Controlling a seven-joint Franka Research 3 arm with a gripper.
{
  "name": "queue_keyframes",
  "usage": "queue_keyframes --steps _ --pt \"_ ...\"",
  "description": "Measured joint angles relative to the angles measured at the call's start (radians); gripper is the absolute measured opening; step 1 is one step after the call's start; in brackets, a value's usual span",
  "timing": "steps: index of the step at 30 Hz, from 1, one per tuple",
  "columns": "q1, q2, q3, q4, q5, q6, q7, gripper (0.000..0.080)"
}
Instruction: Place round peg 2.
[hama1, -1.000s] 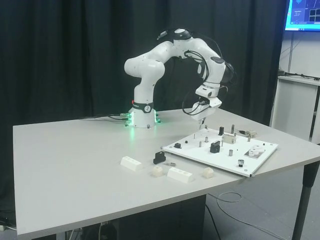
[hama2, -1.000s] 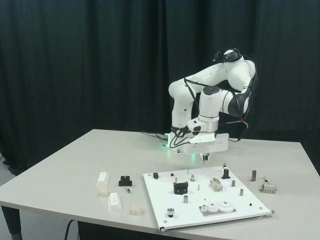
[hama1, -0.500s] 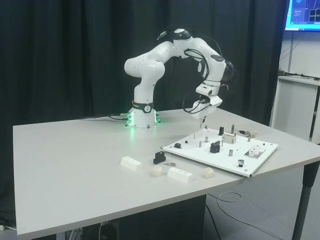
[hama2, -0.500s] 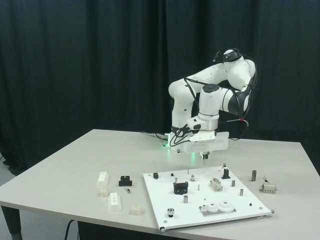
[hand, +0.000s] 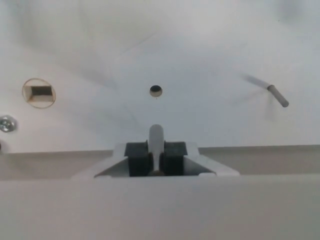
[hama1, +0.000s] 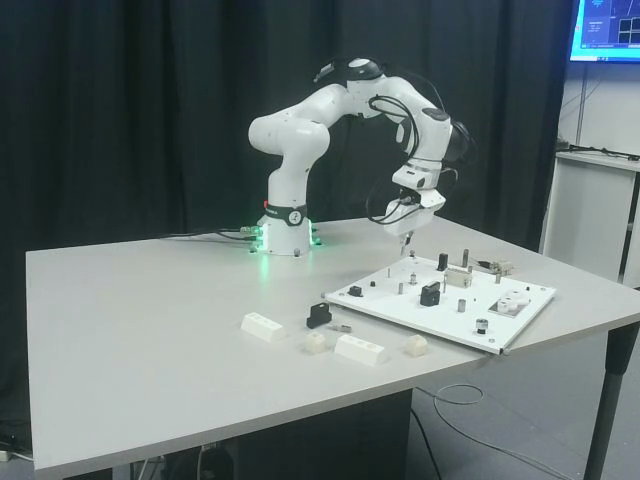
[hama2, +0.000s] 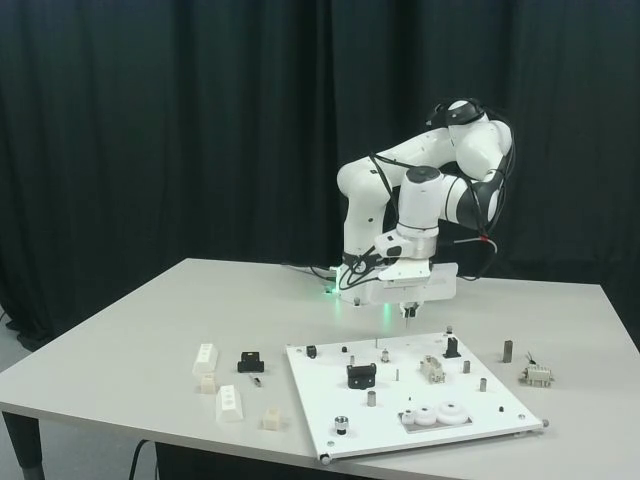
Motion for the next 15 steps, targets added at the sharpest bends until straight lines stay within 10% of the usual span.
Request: queue_keyframes --steps 15 --pt "0.000 0.000 -0.010 0.001 0.010 0.002 0.002 0.0061"
